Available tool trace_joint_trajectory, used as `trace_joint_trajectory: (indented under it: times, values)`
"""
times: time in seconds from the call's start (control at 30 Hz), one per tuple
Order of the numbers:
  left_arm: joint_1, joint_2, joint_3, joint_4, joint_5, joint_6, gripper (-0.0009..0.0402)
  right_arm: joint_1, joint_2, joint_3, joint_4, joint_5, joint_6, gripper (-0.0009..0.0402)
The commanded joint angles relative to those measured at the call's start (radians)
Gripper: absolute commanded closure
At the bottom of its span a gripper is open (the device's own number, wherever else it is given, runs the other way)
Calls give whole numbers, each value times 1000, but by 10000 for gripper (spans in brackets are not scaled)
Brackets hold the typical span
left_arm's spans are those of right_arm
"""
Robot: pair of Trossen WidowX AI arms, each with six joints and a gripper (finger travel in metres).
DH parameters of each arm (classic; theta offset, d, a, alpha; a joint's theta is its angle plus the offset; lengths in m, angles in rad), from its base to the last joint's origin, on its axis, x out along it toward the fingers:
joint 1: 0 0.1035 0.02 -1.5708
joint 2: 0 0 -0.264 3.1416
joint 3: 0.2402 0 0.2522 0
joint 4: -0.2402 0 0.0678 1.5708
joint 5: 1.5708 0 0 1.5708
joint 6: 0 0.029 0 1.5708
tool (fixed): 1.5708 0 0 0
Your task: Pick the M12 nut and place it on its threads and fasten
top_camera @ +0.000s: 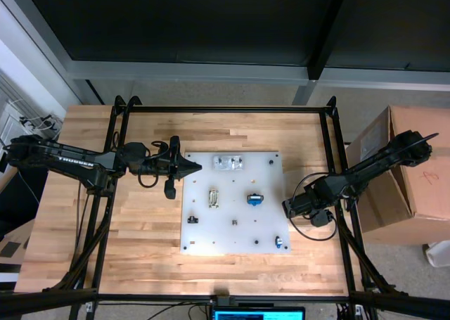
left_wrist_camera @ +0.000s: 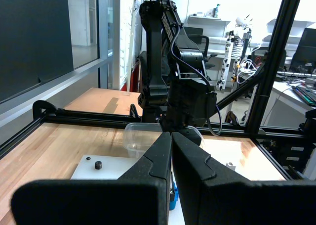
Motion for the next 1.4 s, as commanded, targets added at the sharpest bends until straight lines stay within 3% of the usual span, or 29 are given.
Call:
trace_joint_trajectory:
  times: [0.03,0.53,0.8,0.9,1.4]
  values:
    - [0,0,0,0,0,0,393,0,11,0,2,0,0,238]
    - [0,0,0,0,0,0,393,0,26,-24,30,0,0,247]
    - [0,0,0,0,0,0,393,0,26,-25,35,-5,28,284]
    - [0,0,0,0,0,0,393,0,26,-25,36,-31,43,302]
    - [0,0,0,0,0,0,393,0,17,2,16,-27,157,373]
